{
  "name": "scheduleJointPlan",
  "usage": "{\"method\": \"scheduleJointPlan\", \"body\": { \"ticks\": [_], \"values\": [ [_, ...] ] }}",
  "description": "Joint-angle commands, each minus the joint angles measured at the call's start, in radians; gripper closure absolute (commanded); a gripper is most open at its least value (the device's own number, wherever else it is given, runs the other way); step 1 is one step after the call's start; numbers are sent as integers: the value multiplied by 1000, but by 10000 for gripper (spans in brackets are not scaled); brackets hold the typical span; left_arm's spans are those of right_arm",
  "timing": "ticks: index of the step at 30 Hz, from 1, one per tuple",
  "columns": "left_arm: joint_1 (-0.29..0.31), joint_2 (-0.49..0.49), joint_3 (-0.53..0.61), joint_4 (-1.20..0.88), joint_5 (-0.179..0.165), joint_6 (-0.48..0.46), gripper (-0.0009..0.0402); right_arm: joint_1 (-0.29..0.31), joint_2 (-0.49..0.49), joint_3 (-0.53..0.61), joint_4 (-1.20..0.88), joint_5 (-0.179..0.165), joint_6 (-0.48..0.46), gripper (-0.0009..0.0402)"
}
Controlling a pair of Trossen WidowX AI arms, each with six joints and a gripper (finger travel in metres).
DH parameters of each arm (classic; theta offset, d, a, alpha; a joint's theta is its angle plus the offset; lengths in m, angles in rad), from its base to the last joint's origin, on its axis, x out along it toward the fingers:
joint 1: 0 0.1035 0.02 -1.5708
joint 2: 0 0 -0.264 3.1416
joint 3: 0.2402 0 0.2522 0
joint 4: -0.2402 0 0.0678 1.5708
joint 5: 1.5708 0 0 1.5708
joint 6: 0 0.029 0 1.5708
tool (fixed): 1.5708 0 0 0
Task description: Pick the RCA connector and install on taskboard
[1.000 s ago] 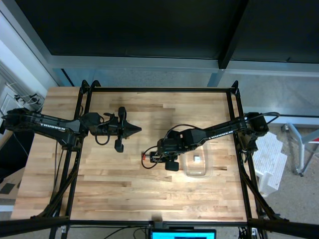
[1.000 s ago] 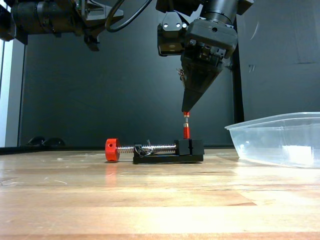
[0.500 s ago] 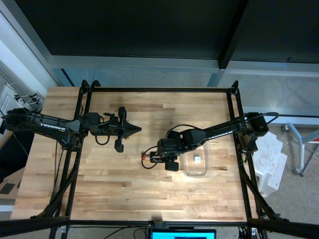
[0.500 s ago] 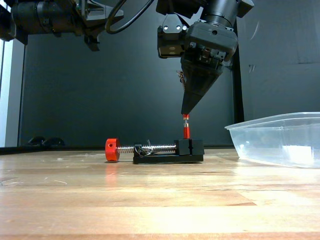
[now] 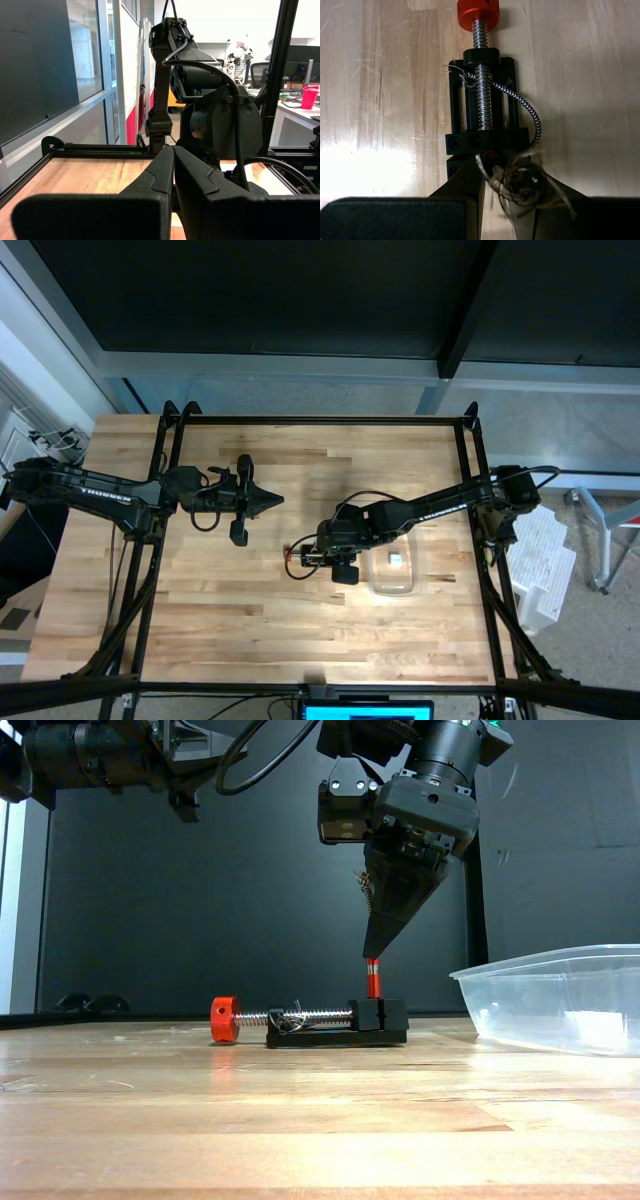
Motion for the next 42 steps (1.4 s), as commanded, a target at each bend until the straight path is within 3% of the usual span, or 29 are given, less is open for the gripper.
{"method": "scheduleJointPlan", "body": {
  "ticks": [1,20,35,42],
  "values": [
    [0,0,0,0,0,0,393,0,1,-19,21,0,-3,377],
    [0,0,0,0,0,0,393,-2,-7,-32,35,5,-3,372],
    [0,0,0,0,0,0,393,-2,-47,-32,32,35,-3,249],
    [0,0,0,0,0,0,393,-2,-95,-32,-23,34,-3,217]
  ]
}}
